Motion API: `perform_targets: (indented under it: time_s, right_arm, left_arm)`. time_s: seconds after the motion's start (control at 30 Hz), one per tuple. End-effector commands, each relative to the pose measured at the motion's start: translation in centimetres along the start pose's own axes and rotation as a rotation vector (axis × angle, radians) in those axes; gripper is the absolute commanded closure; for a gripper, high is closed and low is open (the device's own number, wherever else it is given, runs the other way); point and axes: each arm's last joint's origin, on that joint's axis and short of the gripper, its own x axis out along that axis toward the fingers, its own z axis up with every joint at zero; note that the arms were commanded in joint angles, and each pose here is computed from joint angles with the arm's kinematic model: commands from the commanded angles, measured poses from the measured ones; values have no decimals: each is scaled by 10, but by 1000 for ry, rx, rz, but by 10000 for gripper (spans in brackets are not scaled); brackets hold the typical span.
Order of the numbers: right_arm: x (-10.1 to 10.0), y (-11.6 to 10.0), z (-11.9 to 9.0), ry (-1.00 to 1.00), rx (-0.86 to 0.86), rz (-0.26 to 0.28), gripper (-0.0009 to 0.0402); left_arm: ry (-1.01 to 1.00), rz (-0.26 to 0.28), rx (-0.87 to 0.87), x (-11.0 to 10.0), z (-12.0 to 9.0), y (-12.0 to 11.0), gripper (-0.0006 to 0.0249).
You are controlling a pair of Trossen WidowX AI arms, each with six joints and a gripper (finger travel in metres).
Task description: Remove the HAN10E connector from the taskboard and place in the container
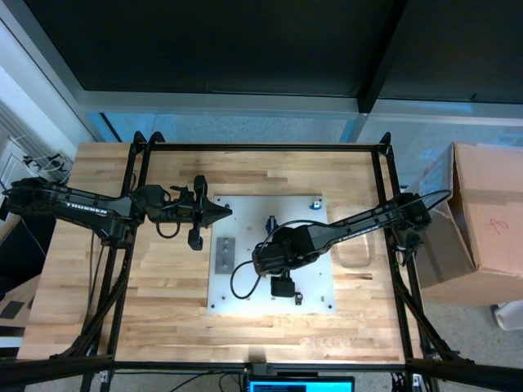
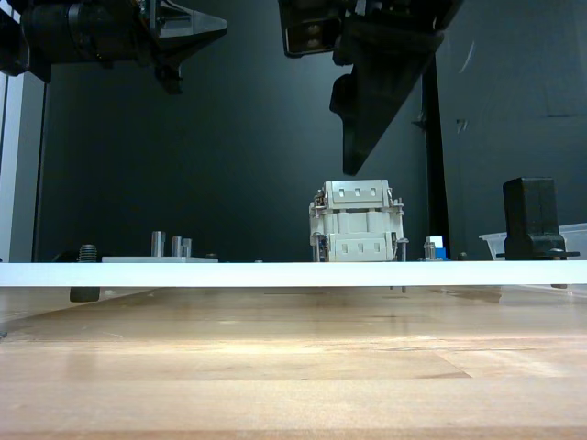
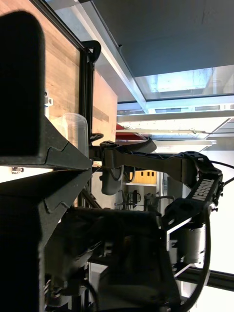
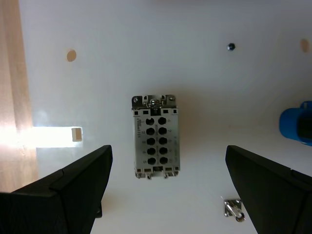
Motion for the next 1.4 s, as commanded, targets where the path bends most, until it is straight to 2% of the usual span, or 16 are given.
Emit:
perform_targets:
  time_s: [0.03, 0.4, 0.63, 0.9, 1.4]
  right_arm:
    - [6, 1, 1, 9, -4, -3, 68]
    - [25, 5, 2, 33, -12, -10, 68]
    - [28, 7, 2, 36, -19, -10, 80]
    - [29, 8, 2, 27, -41, -7, 157]
    - [28, 8, 3, 22, -40, -6, 346]
  left_arm:
    - [0, 0, 0, 0, 0, 0, 243]
    - [0, 0, 0, 0, 0, 0, 243]
    - [0, 0, 0, 0, 0, 0, 243]
    - [0, 0, 0, 0, 0, 0, 243]
    - [0, 0, 0, 0, 0, 0, 243]
